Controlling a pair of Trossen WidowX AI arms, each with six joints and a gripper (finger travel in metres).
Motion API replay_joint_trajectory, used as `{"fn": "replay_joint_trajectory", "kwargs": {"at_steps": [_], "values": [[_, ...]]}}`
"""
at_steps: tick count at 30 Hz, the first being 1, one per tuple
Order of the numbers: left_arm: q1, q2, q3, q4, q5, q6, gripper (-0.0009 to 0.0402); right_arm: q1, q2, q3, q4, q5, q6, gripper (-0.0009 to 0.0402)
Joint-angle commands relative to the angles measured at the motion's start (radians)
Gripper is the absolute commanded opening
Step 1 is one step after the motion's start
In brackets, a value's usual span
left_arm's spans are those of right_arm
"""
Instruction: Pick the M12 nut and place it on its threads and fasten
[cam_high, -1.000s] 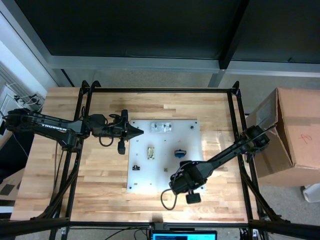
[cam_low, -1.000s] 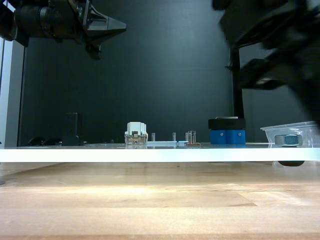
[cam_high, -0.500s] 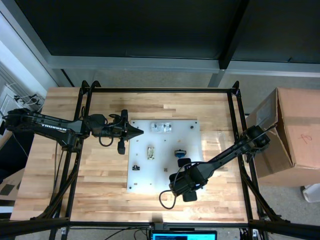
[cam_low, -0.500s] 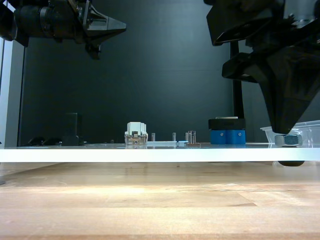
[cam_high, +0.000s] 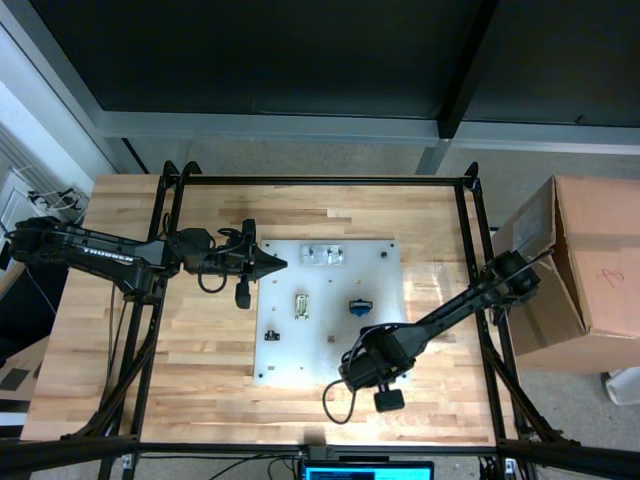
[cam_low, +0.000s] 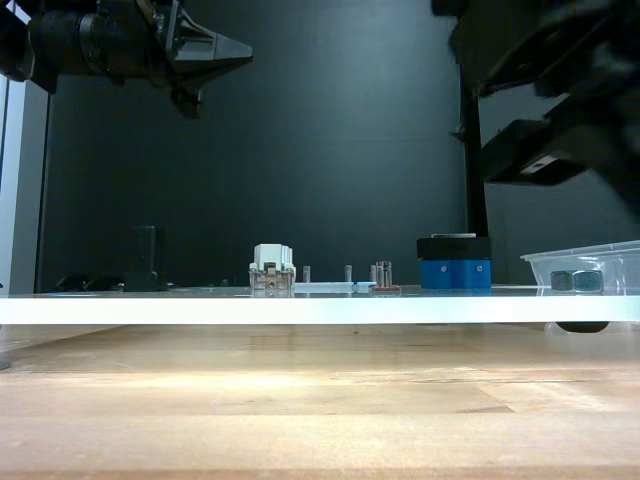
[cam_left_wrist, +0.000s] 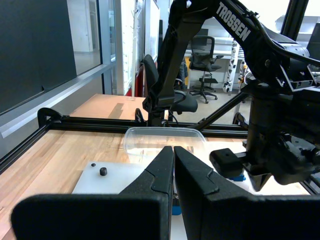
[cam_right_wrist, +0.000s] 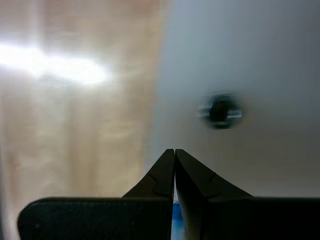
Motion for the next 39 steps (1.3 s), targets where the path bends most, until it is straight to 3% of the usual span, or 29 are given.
{"fn": "replay_joint_trajectory", "kwargs": {"at_steps": [1,13,21,28,34,39], "values": [[0.000,0.000,0.000,0.000,0.000,0.000,0.0000,0.001,0.001,0.001,0.000,0.021,0.009,0.0000],[0.000,0.000,0.000,0.000,0.000,0.000,0.0000,-0.023,-0.097,0.001,0.028,0.050,-0.018,0.0000],[0.000,0.000,0.000,0.000,0.000,0.000,0.0000,-0.090,-0.248,-0.026,0.071,0.163,-0.092,0.0000],[0.000,0.000,0.000,0.000,0.000,0.000,0.0000,-0.209,-0.450,-0.157,0.240,0.247,-0.181,0.0000],[0.000,0.000,0.000,0.000,0.000,0.000,0.0000,-0.352,-0.636,-0.319,0.481,0.235,-0.275,0.0000],[0.000,0.000,0.000,0.000,0.000,0.000,0.0000,-0.476,-0.765,-0.449,0.714,0.109,-0.333,0.0000]]}}
